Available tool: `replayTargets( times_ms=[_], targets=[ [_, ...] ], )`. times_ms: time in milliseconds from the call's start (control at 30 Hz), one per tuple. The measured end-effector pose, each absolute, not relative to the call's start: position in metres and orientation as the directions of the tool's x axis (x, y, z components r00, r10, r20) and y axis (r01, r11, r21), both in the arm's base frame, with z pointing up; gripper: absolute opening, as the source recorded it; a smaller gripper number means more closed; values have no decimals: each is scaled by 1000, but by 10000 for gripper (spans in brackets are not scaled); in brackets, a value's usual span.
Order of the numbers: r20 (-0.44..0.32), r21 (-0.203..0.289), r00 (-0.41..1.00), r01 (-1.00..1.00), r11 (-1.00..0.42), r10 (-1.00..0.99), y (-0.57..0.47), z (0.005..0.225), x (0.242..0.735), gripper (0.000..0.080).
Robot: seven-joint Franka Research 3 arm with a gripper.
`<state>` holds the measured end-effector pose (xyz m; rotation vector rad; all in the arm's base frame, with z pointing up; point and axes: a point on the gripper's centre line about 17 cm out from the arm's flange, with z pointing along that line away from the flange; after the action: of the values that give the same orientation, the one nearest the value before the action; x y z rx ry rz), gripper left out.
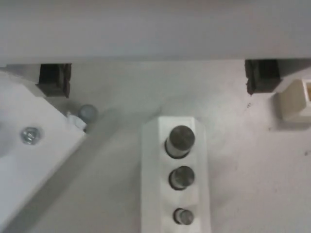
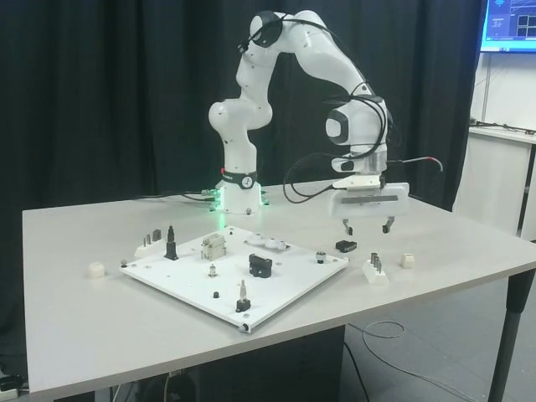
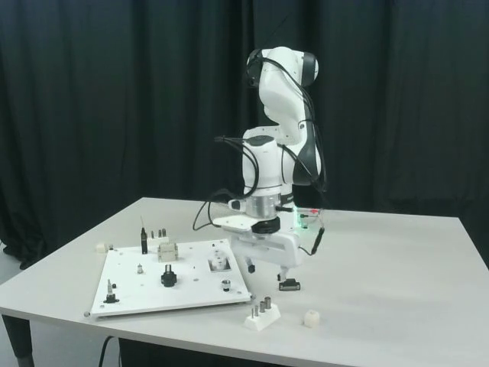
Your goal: Pick round peg 4.
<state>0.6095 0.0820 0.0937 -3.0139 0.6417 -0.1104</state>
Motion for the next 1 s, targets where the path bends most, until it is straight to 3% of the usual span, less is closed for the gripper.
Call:
replayTargets(
  times_ms=[500,1000],
  targets=[
    [82,-46,932,-350,-935,-353,93,57,622,800],
    [88,-32,938,-335,-942,-336,99,42,633,800]
  ],
)
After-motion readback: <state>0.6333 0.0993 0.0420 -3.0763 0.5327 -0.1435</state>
